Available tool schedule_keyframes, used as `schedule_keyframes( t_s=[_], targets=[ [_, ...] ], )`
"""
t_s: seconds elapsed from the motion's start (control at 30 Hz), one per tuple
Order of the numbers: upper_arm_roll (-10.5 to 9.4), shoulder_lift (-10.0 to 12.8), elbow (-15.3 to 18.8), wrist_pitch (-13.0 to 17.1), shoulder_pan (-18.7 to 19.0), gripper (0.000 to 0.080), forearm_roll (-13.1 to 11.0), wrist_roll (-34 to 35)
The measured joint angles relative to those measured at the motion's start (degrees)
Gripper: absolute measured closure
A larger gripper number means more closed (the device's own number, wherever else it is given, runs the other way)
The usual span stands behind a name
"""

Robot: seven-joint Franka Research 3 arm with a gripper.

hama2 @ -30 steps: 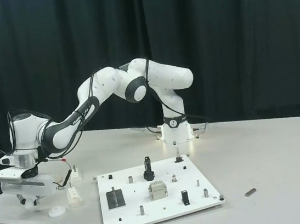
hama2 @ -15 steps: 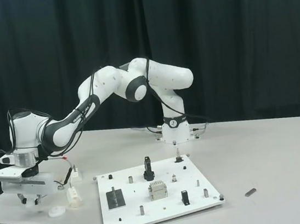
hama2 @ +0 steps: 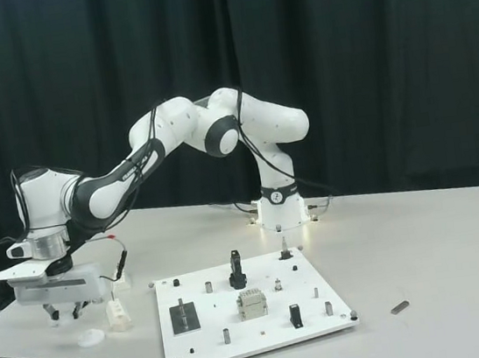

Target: Insert medium gear.

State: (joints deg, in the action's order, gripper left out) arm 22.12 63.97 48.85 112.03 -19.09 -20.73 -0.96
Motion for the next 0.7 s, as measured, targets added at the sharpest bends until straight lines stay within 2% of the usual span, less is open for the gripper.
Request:
schedule_keyframes(
  t_s=[0.37, 0.7],
  targets=[
    [0.35, -2.2, 0.1, -7.4, 2.9, 0.0412, -0.4, 2.7],
    [1.57, -4.0, 0.4, -13.9, 5.8, 0.0412, -1.3, 5.5]
  ],
)
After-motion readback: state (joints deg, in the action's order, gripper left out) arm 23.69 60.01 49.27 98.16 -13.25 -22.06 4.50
